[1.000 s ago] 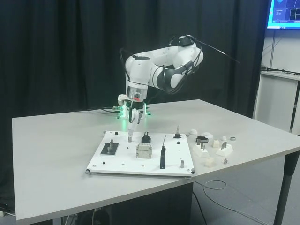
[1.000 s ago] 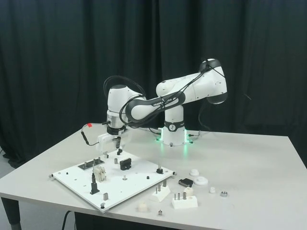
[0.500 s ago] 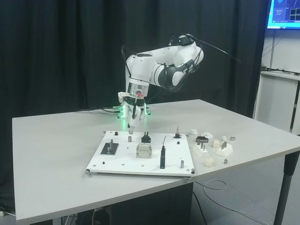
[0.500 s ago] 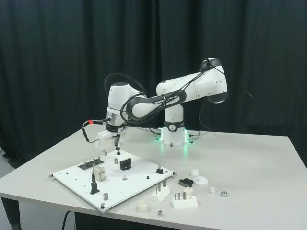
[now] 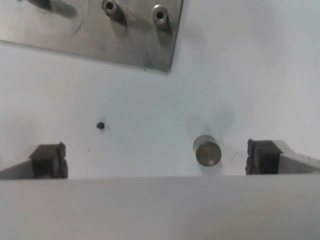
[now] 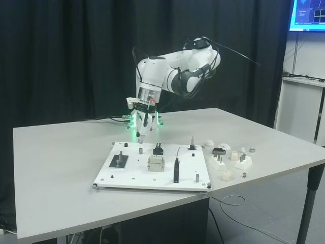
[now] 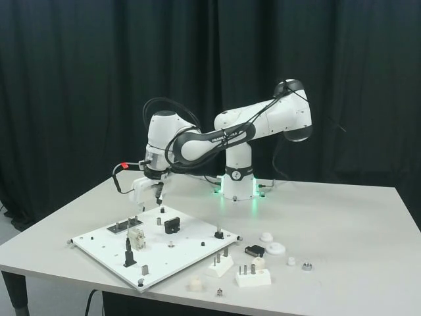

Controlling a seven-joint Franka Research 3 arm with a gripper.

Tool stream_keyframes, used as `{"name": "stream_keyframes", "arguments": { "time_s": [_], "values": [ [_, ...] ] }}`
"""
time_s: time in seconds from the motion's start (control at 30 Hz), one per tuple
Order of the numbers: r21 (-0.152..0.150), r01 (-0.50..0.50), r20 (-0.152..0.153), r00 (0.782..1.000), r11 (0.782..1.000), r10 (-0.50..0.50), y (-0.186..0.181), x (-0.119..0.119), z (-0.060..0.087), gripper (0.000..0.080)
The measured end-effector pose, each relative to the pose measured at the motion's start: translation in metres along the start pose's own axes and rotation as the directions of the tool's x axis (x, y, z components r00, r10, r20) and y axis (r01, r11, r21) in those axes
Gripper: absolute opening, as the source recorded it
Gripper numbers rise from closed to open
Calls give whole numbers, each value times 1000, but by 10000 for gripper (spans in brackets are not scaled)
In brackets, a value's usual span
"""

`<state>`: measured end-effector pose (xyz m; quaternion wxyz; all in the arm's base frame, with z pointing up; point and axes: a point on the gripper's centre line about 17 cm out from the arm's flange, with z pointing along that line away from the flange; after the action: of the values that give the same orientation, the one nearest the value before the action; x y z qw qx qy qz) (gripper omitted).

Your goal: Pick square peg 3.

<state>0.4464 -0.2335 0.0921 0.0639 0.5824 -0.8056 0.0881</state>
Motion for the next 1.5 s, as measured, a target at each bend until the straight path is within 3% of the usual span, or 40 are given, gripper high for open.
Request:
{"name": "stream_keyframes", "arguments": {
  "time_s": [0.6, 1.5],
  "values": [
    [-12, 10, -24, 1000, 1000, -10, 3, 10, 0, 800],
    [-9, 68, -22, 997, 998, -68, 1, 4, -11, 800]
  ]
}}
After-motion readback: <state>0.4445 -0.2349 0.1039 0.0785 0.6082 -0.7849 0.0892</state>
